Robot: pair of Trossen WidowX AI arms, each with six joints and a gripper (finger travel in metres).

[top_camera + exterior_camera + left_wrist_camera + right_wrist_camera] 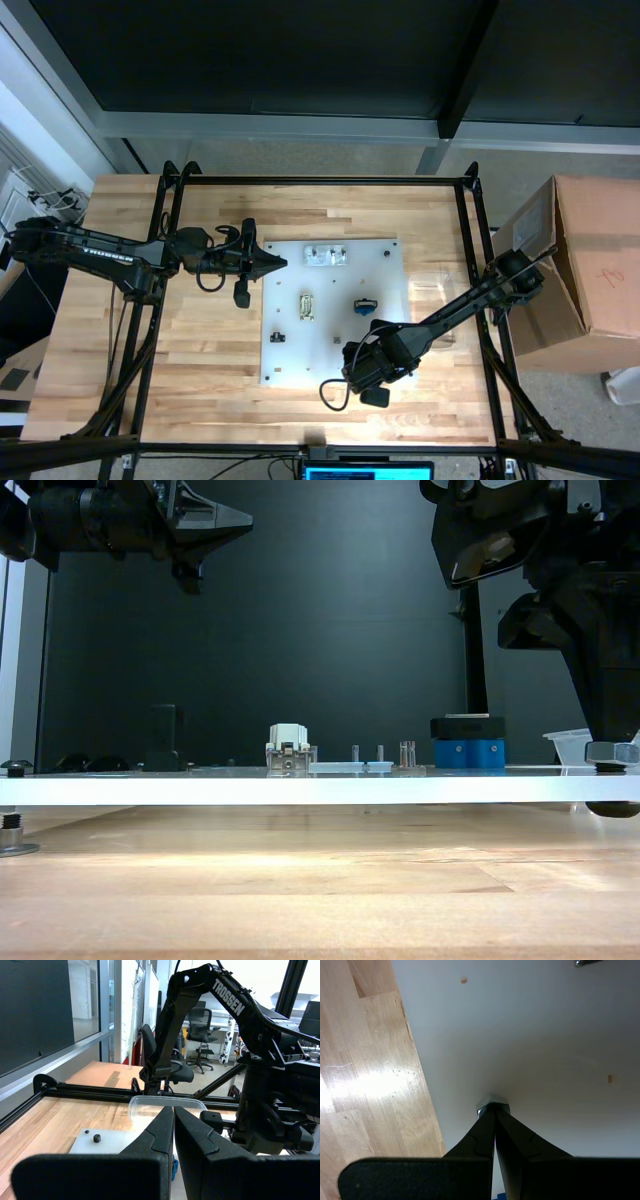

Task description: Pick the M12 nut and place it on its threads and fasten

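The small silver M12 nut (612, 752) sits on a short black stud just above the white board (300, 785) at its near right edge. My right gripper (610, 738) comes straight down on it. In the right wrist view its fingers (485, 1130) are pressed together with no gap, and the nut (492, 1101) peeks out at their tips over the board (545, 1035). From above, the right gripper (350, 362) hides the nut. My left gripper (280, 263) hovers high over the board's far left edge, fingers (200, 1145) together and empty.
A clear tray (435, 290) lies off the board's right side. A blue block (468, 752), a white connector (288, 752) and small silver posts (405, 752) stand on the board. A cardboard box (590, 270) sits beyond the table's right edge.
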